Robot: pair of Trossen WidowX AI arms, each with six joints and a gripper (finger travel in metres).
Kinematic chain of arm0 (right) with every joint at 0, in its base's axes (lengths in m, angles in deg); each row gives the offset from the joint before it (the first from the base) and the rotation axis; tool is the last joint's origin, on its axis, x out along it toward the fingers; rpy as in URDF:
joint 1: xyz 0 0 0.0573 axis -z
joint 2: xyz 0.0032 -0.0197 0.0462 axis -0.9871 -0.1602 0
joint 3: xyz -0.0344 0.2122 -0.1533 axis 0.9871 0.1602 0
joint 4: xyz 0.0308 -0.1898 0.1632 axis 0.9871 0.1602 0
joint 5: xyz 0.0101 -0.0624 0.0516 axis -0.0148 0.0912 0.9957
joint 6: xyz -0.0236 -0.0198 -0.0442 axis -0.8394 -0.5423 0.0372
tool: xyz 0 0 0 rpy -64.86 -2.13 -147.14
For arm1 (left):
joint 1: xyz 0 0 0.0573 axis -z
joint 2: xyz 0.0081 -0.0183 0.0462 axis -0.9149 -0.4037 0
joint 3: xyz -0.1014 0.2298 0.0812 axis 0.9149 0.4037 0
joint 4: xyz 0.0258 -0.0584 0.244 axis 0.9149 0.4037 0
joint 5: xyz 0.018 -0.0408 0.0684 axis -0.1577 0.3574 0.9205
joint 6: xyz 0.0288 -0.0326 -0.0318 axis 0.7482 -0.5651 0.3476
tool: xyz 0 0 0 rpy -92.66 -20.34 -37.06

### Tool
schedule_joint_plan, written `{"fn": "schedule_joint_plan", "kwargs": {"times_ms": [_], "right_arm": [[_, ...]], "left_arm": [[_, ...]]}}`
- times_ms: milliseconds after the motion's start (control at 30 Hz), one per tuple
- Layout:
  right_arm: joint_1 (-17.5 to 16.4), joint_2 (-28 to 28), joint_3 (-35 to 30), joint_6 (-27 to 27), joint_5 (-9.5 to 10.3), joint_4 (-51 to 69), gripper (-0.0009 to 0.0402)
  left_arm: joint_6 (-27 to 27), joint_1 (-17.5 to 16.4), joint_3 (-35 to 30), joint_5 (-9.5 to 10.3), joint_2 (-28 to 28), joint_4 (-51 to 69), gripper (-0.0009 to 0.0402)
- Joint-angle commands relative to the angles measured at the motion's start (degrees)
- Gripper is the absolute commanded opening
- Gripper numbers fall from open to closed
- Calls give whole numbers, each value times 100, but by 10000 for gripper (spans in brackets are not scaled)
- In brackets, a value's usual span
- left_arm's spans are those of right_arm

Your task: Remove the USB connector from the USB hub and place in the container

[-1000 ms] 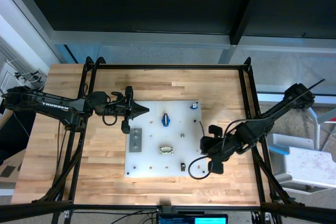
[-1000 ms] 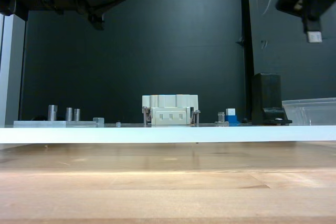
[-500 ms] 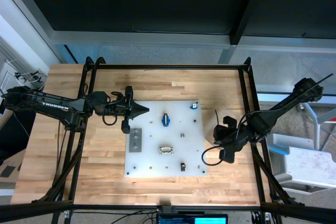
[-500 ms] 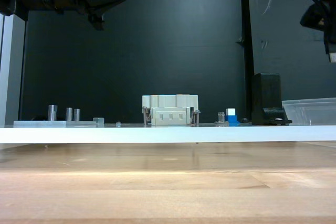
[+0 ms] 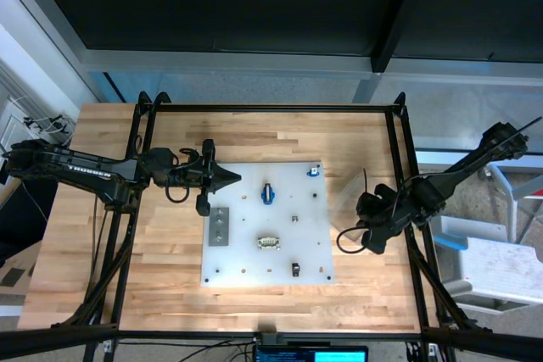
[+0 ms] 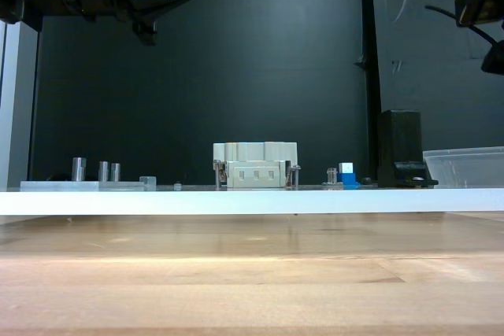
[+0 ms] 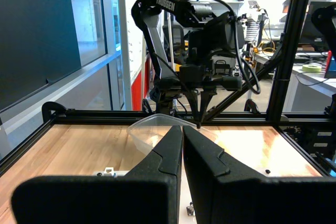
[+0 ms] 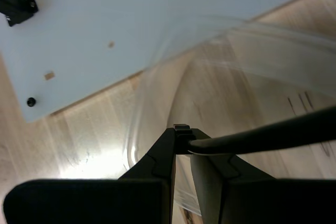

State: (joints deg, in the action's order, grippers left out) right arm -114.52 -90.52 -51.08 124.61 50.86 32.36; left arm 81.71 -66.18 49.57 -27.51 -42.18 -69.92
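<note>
My right gripper [image 5: 372, 231] hangs over the wood just right of the white board, shut on the USB connector [image 8: 181, 131]. The connector's thin black cable [image 5: 344, 239] loops out to the left. Below the gripper lies the clear container [image 8: 157, 72], faint on the wood in the high view [image 5: 346, 203] and a pale box in the low view [image 6: 465, 164]. The USB hub [image 5: 295, 270] is a small black block near the board's front edge, with nothing plugged into it. My left gripper [image 5: 234, 177] is shut and empty, held high over the board's back left corner.
The white board [image 5: 246, 273] carries a grey metal block with pegs [image 5: 220, 227], a silver-beige connector [image 5: 269, 244] and blue parts [image 5: 267, 193]. Black frame rails [image 5: 404, 175] run along the table's sides, close behind the right arm.
My right gripper has carried the connector and its cable rightward and away from the board, to above the container. The left arm has not moved.
</note>
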Motion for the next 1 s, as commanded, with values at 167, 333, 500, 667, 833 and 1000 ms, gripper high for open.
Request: {"fn": "schedule_joint_plan", "kwargs": {"times_ms": [167,333,500,667,833,1000], "right_arm": [[48,105,291,343,9,4,0],[87,105,352,444,28,2,0],[90,105,352,444,52,2,0],[92,105,352,442,55,0,11],[92,103,352,439,52,2,52],[92,103,352,442,52,0,104]], "left_arm": [[0,0,-2,0,-2,-2,1],[0,0,-2,0,-2,-2,1],[0,0,-2,0,-2,-2,1],[0,-2,-2,0,-2,-2,1],[0,0,-2,0,-2,-2,1],[0,0,-2,-2,-2,-2,1]]}}
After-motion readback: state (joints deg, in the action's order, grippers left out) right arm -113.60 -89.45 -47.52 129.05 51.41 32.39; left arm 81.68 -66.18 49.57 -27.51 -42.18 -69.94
